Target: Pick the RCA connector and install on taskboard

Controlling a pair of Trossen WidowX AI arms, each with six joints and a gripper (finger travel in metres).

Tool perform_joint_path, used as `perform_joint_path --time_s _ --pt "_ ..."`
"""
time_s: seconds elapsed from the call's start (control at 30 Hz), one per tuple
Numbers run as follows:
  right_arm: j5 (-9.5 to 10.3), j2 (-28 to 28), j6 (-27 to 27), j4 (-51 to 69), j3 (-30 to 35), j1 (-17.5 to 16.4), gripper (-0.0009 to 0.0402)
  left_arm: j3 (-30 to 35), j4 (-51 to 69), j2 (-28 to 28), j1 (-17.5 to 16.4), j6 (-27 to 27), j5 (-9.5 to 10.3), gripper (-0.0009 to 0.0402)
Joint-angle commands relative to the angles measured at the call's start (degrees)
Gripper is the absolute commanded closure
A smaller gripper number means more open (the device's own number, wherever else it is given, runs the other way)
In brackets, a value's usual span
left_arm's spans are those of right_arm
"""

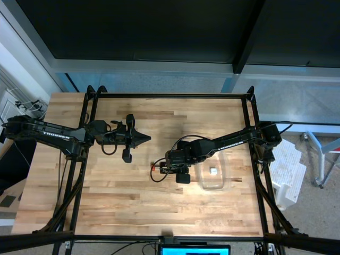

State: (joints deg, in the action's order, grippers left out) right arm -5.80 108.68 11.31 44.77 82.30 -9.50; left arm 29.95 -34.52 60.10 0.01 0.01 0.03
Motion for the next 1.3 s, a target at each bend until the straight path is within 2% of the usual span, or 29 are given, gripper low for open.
perform_joint_path --time_s 0.03,0.33,0.77,1.07,1.3 --pt "-0.15 -1.31 0.15 0.9 0.24 -0.02 0.0214 0.0 -0.02 0.0 0.0 0.0 0.0 0.0393" --pt "-0.13 -6.12 -0.13 4.17 0.22 -0.13 0.0179 0.0 -0.02 0.02 0.0 0.0 0.0 0.0393" --pt "-0.17 -9.49 -0.74 4.63 -0.31 -0.09 0.0207 0.0 -0.02 0.0 0.0 0.0 0.0 0.0393" --pt "-0.59 -17.31 -1.86 -0.22 -6.08 0.52 0.0286 0.0 -0.02 0.0 0.0 0.0 0.0 0.0393" --pt "-0.55 -25.92 -3.37 -14.97 -14.36 2.25 0.039 0.0 -0.02 0.02 0.0 0.0 0.0 0.0393"
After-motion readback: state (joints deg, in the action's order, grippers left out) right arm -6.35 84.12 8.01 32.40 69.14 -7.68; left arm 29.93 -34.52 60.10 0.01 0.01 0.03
